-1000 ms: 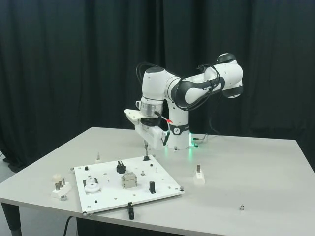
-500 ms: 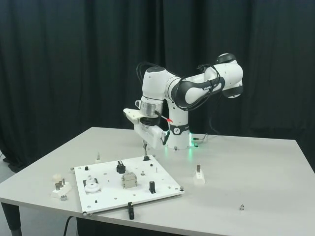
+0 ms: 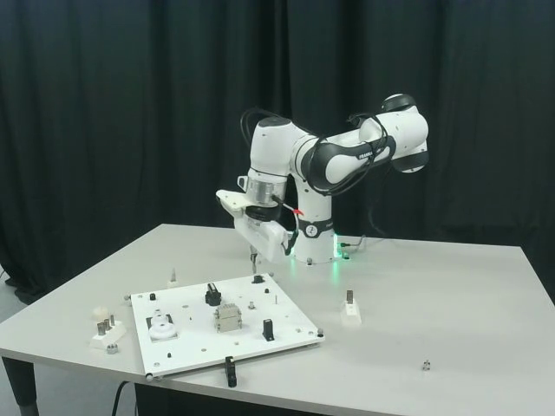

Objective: Insert square peg 2.

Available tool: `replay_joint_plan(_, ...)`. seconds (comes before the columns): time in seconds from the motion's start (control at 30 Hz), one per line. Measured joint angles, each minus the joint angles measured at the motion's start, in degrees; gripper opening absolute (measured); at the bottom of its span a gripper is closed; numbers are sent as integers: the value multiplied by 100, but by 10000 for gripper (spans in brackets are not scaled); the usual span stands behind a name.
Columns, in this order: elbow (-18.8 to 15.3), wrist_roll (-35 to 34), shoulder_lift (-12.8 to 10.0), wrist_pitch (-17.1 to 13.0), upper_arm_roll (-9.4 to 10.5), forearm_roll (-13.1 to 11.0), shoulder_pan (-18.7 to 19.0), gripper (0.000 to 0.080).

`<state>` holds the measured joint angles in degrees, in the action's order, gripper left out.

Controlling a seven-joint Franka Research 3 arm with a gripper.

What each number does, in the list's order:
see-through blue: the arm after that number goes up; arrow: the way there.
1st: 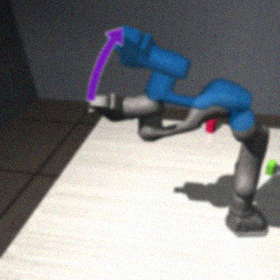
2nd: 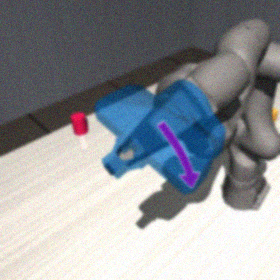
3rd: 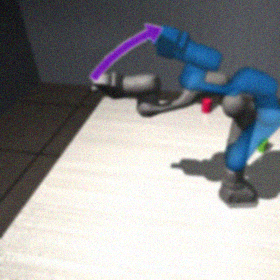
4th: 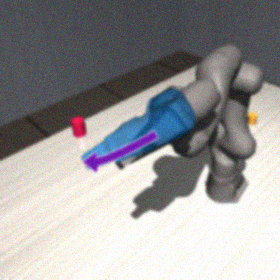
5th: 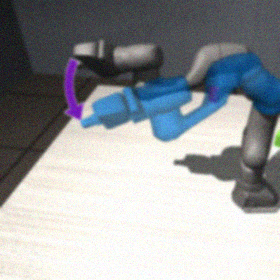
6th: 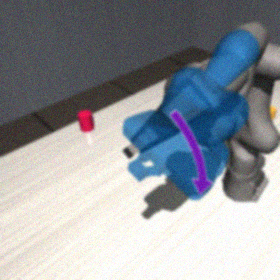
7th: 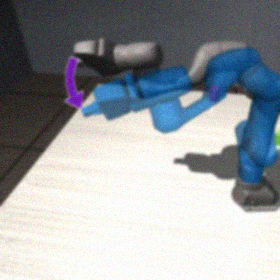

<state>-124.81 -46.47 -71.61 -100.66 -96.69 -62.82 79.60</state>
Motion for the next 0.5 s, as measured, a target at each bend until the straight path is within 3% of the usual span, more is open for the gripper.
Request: replay_joint_plan(0.5,-393,9,1,-21,-137,144,16,75)
